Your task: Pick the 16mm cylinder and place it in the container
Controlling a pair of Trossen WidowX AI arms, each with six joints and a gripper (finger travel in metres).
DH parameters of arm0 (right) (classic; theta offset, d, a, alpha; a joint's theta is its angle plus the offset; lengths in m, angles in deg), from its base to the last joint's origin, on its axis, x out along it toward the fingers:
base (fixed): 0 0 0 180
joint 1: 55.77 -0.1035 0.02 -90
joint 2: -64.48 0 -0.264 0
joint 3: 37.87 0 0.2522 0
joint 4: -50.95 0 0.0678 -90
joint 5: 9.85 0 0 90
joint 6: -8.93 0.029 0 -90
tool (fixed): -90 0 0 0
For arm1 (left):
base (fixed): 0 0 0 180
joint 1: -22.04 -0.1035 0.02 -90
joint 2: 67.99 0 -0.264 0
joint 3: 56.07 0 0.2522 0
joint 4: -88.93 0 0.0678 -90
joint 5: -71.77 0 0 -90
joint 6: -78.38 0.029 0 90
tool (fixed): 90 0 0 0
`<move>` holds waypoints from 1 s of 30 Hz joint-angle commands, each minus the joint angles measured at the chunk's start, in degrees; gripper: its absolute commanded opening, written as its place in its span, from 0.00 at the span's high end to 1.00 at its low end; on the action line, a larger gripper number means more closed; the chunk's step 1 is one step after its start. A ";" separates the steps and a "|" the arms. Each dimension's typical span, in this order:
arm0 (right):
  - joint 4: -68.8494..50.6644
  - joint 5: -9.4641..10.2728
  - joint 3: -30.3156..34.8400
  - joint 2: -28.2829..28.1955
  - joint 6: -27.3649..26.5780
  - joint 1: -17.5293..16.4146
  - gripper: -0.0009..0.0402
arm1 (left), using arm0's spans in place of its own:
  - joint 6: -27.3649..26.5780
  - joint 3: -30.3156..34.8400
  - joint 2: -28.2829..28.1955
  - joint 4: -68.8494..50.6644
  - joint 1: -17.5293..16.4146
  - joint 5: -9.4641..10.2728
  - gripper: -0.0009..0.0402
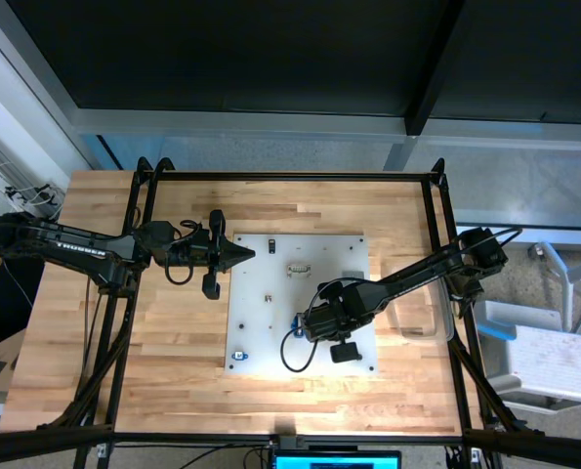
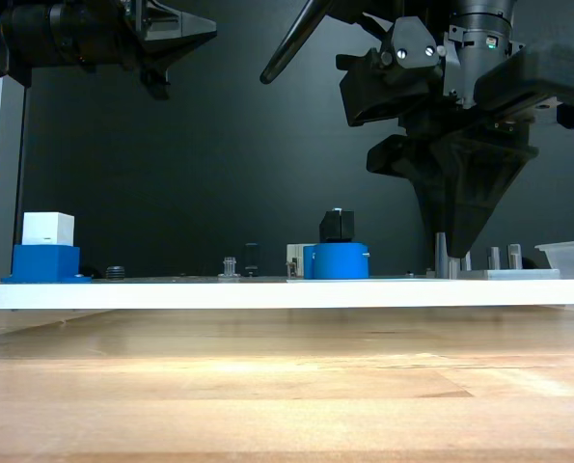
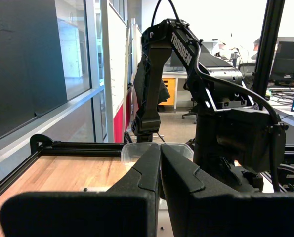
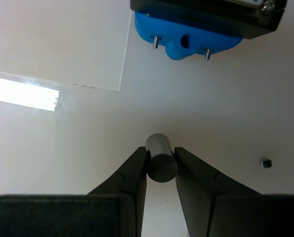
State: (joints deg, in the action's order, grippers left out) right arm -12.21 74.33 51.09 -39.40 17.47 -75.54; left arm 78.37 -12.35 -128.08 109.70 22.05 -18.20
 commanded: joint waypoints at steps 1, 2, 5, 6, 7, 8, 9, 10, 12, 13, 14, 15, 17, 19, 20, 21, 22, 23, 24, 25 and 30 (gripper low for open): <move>-0.59 -0.17 0.07 0.92 0.00 0.02 0.92 | 0.00 0.00 0.00 0.02 0.00 0.00 0.98; -0.68 -0.17 0.07 1.16 0.02 0.02 0.92 | 0.00 0.00 0.00 0.02 -0.02 0.00 0.98; -0.90 -0.15 0.07 2.01 0.00 0.02 0.92 | 0.00 0.00 0.00 0.00 0.00 0.00 0.98; -0.92 -0.15 0.07 2.32 0.00 0.02 0.92 | 0.00 0.00 0.00 0.00 0.00 -0.02 0.98; -0.96 -0.15 0.07 2.67 0.00 0.02 0.92 | 0.00 0.00 0.00 0.02 0.00 0.00 0.98; -1.03 -0.15 0.07 3.04 0.00 0.02 0.92 | 0.00 0.00 0.00 0.02 -0.02 0.00 0.98; -1.05 -0.15 0.07 3.41 0.00 0.02 0.92 | 0.00 0.00 0.00 0.00 -0.02 0.00 0.98; -1.16 -0.15 0.07 3.87 0.00 0.02 0.92 | 0.00 0.00 0.00 0.02 0.00 0.00 0.98; -1.62 -0.15 0.07 4.83 0.00 0.02 0.92 | 0.00 0.00 0.00 0.02 0.00 0.00 0.98; -1.97 -0.15 0.07 5.29 0.00 0.02 0.92 | 0.00 0.00 0.00 0.02 0.00 0.00 0.98; -2.36 -0.15 0.07 5.70 0.00 0.02 0.92 | 0.00 0.00 0.00 0.02 -0.02 0.00 0.98; -2.78 -0.15 0.07 6.14 0.02 0.02 0.92 | 0.00 0.00 -0.02 0.00 -0.02 0.00 0.98; -3.65 -0.13 0.07 7.26 0.15 0.02 0.92 | 0.00 0.00 0.00 0.02 0.00 0.00 0.98; -4.66 -0.13 0.04 8.55 0.57 0.02 0.92 | 0.00 0.00 0.00 0.02 0.00 0.00 0.98; -5.11 -0.15 0.04 9.29 1.25 0.02 0.92 | 0.00 0.00 0.00 0.02 -0.02 0.00 0.98; -5.55 -0.15 -0.02 10.03 1.95 0.02 0.92 | 0.00 0.00 0.00 0.00 -0.02 0.00 0.98; -6.01 -0.15 -0.13 10.78 2.78 0.02 0.92 | 0.00 0.00 0.00 0.02 -0.02 0.00 0.98; -6.54 -0.17 -0.33 11.61 3.58 0.02 0.92 | 0.00 0.00 0.00 0.00 0.00 0.00 0.98; -7.10 -0.15 -0.61 12.48 4.59 0.02 0.92 | 0.00 0.00 0.00 0.02 0.00 0.00 0.98; -7.56 -0.17 -1.03 13.49 5.35 0.02 0.92 | 0.00 0.00 0.00 0.02 0.00 0.00 0.98; -8.39 -0.17 -4.98 19.12 10.01 -0.02 0.92 | 0.00 0.00 0.00 0.02 0.00 0.00 0.98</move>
State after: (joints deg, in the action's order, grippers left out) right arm -20.59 74.17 47.33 -21.72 26.36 -75.52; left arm 78.34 -12.37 -128.08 109.70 22.05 -18.20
